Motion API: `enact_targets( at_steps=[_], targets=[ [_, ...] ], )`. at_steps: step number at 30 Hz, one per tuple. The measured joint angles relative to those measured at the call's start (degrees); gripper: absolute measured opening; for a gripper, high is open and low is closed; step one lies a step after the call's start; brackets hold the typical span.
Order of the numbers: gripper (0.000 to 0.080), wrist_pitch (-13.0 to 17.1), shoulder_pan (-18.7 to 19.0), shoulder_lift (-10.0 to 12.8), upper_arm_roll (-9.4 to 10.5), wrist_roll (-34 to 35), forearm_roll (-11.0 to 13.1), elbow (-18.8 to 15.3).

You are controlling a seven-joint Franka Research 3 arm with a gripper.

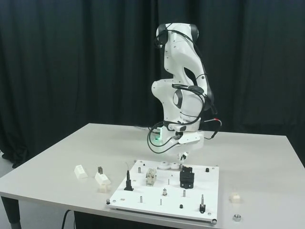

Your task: Insert small gear.

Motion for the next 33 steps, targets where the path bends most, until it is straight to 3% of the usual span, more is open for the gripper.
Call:
enact_targets(
  at_steps=[9,22,33],
  targets=[
    [0.0140,0.5,-0.7,0.0,0.20,0.1,0.5,-0.4],
    [0.0140,0.7,-0.7,0.3,1.72,1.6,4.1,-1.4],
    [0.0140,2.0,-0.8,0.7,1.79,5.0,4.3,-1.4]
  ],
)
